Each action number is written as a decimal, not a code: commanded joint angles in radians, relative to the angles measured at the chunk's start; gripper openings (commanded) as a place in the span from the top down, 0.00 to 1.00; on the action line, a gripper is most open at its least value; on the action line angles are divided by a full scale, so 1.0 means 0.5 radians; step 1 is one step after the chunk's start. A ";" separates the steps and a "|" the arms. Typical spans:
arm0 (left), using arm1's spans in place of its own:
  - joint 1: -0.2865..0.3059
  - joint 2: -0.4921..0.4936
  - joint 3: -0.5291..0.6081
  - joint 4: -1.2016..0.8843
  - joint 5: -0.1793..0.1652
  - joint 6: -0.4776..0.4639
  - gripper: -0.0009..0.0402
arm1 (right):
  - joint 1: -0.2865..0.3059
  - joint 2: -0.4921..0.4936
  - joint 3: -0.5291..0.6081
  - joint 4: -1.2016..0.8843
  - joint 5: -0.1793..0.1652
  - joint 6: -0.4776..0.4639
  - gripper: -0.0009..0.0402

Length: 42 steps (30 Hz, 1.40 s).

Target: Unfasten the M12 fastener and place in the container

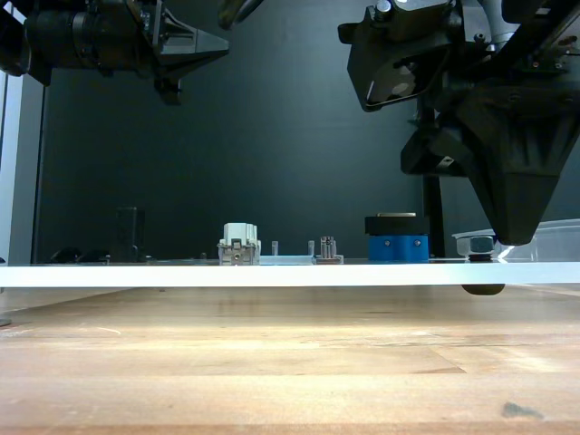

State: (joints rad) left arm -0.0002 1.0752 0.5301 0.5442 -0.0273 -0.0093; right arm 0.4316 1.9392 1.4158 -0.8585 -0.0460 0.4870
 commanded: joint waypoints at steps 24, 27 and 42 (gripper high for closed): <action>0.001 0.000 0.000 -0.001 0.001 0.000 0.98 | 0.026 -0.121 0.027 -0.123 -0.240 0.093 0.98; 0.001 0.000 0.000 -0.001 0.000 0.000 0.98 | 0.033 -0.089 0.027 -0.048 -0.248 0.000 0.98; 0.001 0.000 0.000 -0.001 0.001 0.000 0.98 | 0.020 0.035 0.027 0.053 -0.101 -0.100 0.98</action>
